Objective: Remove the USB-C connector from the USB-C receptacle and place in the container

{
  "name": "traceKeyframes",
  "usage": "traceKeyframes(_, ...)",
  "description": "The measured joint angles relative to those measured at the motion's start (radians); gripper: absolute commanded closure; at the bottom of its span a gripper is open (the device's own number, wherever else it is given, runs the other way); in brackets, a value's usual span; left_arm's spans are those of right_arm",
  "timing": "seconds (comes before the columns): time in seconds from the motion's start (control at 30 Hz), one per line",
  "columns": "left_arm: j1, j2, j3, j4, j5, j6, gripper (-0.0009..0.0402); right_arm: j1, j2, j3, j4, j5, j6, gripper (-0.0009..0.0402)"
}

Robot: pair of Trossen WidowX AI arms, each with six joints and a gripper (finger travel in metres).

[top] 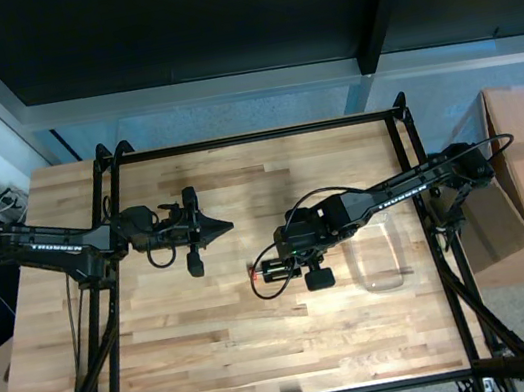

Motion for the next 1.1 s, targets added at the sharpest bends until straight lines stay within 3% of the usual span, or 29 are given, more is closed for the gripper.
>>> traceKeyframes(0.7, 0.000, 0.000, 0.000, 0.000, 0.000, 0.000, 0.0393, 0.003, 0.000, -0.101, 0.083, -0.003, 0.016, 0.0392)
traceKeyframes(1.1, 0.000, 0.000, 0.000, 0.000, 0.000, 0.000, 0.0393, 0.005, 0.000, -0.158, 0.156, -0.002, 0.034, 0.0356)
